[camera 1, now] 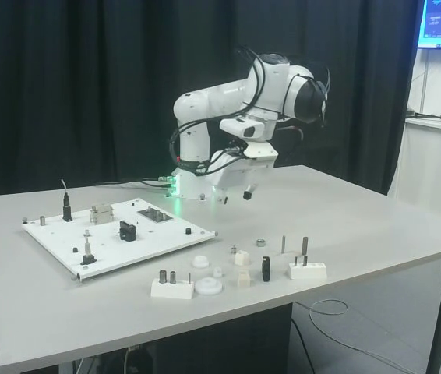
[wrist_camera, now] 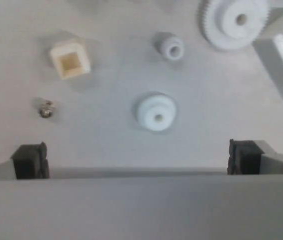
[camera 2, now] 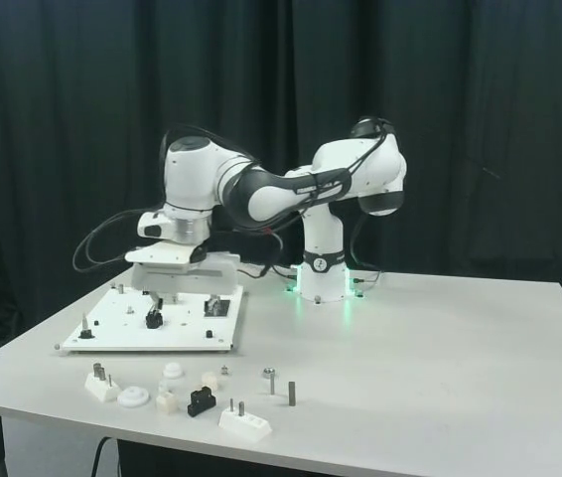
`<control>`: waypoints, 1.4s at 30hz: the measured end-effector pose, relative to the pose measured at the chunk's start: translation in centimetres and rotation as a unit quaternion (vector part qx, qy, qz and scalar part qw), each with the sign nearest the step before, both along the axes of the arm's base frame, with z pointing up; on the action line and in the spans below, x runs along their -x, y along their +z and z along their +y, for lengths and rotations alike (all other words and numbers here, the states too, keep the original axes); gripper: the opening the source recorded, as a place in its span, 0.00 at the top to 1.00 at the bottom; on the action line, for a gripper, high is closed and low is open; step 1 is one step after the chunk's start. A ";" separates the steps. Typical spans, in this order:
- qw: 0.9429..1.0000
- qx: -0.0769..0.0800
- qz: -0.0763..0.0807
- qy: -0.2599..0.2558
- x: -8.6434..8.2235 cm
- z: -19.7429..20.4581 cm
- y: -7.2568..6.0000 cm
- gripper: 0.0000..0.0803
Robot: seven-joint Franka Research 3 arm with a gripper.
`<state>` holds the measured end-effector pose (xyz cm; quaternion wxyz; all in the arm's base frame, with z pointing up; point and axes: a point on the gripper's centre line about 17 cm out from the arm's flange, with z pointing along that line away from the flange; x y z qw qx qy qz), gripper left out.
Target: Pick round peg 3.
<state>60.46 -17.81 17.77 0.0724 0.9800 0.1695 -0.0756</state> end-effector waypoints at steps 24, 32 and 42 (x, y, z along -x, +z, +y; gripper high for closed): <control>0.995 -0.001 0.026 0.098 -0.9 -6.9 -0.2 0.00; 0.994 -0.006 0.030 0.108 -0.7 -8.1 -1.0 0.00; 0.992 -0.006 0.035 0.117 -0.3 -9.5 -1.9 0.00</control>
